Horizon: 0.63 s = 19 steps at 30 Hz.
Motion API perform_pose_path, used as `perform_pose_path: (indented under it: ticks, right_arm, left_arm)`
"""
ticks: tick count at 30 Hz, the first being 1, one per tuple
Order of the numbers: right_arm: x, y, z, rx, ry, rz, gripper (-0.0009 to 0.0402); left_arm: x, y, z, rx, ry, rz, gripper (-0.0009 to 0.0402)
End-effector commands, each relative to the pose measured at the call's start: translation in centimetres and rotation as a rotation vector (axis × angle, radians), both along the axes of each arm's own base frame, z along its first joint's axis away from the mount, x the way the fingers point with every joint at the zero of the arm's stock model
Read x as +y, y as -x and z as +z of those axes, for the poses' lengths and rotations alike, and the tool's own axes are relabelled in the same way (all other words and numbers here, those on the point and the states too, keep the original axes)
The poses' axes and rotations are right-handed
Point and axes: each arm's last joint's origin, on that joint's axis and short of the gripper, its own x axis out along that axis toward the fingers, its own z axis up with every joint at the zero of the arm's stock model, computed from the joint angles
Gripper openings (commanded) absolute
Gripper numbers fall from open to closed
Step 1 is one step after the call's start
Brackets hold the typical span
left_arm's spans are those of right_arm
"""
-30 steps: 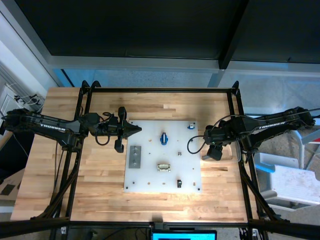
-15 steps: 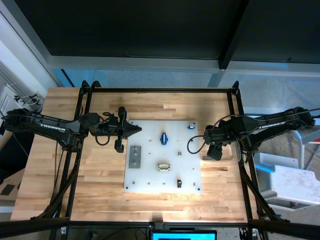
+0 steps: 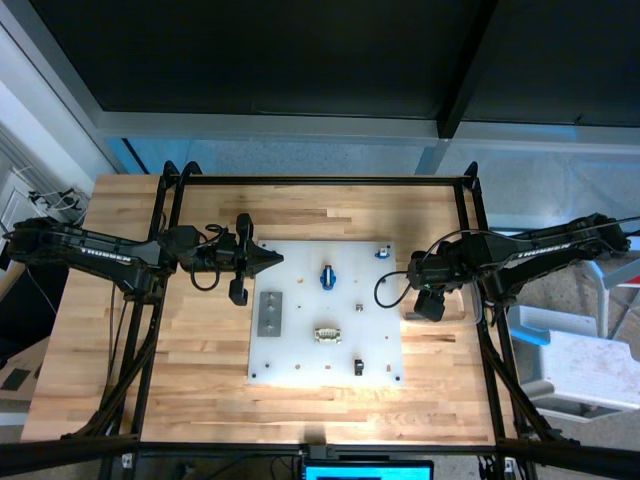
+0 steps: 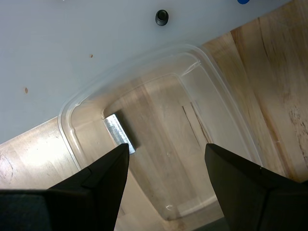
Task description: Pick the 16mm bar from the taskboard and place it in the container
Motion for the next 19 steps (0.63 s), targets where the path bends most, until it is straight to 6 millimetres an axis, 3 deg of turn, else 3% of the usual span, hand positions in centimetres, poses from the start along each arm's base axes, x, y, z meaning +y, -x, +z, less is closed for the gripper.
perform_pose_path:
  ticks: [1,19]
  right_arm:
    - [0.00,-0.02,0.01,-0.002,0.000,-0.001,0.0220]
    - [0.05,-0.14,0.03,-0.014,-0.002,0.001,0.0220]
  left_arm:
    - [0.00,0.00,0.00,0.000,0.000,0.000,0.0000]
    - [0.00,0.00,0.00,0.000,0.000,0.000,0.0000]
